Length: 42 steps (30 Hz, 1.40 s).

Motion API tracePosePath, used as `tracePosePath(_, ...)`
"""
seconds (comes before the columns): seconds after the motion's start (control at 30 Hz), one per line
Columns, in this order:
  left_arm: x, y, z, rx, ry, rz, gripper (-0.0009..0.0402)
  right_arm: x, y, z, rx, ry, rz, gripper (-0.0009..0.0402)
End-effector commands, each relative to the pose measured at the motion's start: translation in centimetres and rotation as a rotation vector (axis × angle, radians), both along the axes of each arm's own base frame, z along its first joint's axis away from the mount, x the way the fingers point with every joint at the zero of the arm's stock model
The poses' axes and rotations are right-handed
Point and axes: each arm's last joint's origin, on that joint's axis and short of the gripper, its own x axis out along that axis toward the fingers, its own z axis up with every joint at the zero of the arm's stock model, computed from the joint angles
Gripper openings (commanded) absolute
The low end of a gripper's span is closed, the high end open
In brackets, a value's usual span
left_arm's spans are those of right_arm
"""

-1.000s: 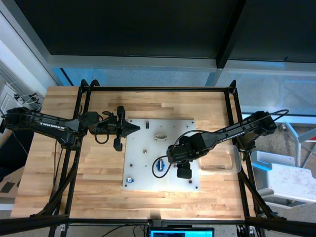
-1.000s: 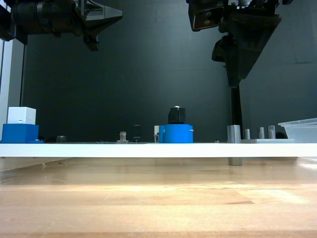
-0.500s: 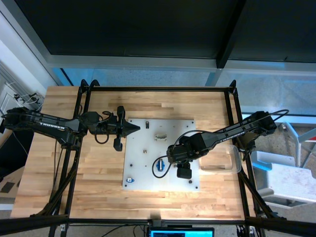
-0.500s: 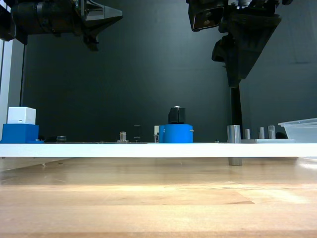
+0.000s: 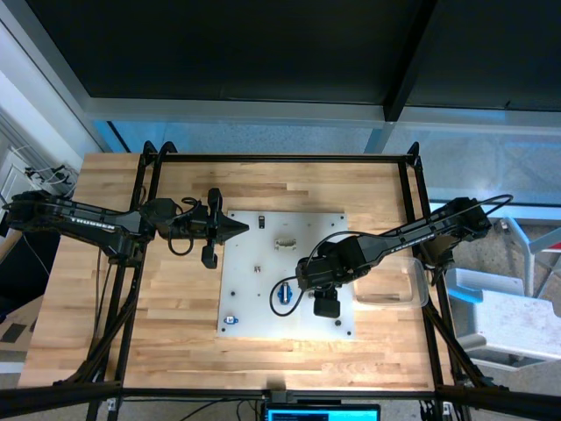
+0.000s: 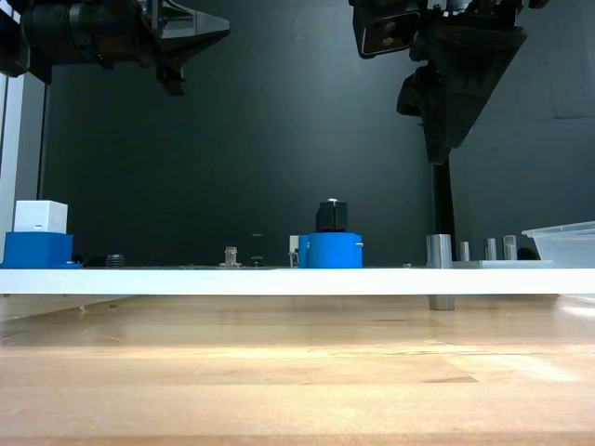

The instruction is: Pick the 16mm cylinder and place it in the taskboard

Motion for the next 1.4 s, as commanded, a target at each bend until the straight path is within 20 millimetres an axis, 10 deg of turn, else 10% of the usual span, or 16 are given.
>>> tracePosePath(0.03, 0.01, 0.01, -0.01, 0.0, 0.0, 0.0, 0.0, 0.01, 0.0, 0.0, 0.0, 0.0, 0.0, 0.0162)
tracePosePath(1.4, 0.01, 0.0, -0.01, 0.0, 0.0, 0.0, 0.0, 0.14, 0.05, 0.04, 0.005, -0.015, 0.0, 0.0162)
